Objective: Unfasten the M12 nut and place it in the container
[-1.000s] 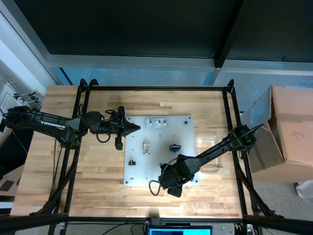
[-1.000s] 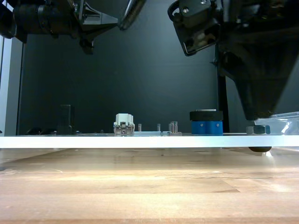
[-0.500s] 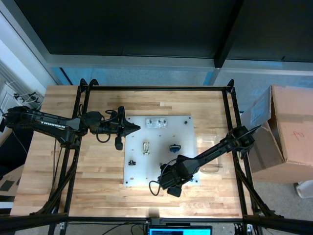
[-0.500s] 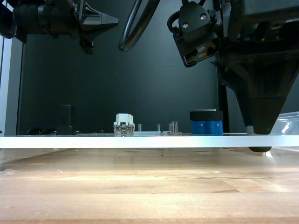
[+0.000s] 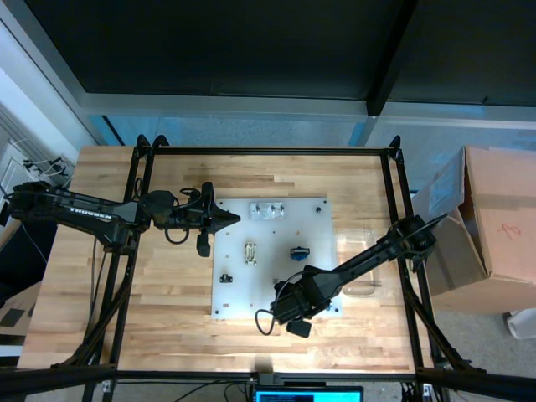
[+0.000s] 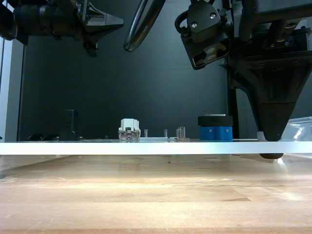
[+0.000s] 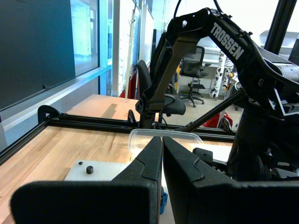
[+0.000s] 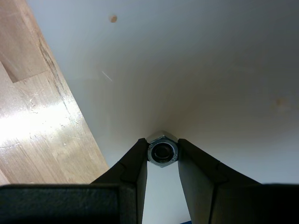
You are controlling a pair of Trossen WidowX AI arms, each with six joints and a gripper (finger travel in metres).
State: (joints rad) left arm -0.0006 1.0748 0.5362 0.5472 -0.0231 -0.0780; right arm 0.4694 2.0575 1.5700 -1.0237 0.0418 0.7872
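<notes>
The small silver M12 nut [image 8: 162, 153] sits on its stud on the white board [image 8: 210, 70], its dark threaded centre showing. My right gripper [image 8: 162, 145] is shut on it, one finger pressed to each side. In the low view the right gripper [image 6: 269, 138] points straight down with its tips at board level near the near right edge. From above, the right gripper [image 5: 308, 303] hides the nut. The clear container [image 5: 365, 261] lies just right of the board; I see no nut in it. My left gripper [image 5: 228, 219] hovers shut above the board's far left edge.
On the board [image 5: 251, 289] stand a blue and black part [image 6: 215, 127], a white connector [image 6: 129, 131], small silver pins [image 6: 181, 132] and a black post [image 7: 89, 170]. The black frame rails [image 5: 268, 151] ring the wooden table. A cardboard box [image 5: 494, 226] stands off to the right.
The right gripper has come down over the nut, which stood bare below its tips a second ago, and now grips it. The left arm has not moved.
</notes>
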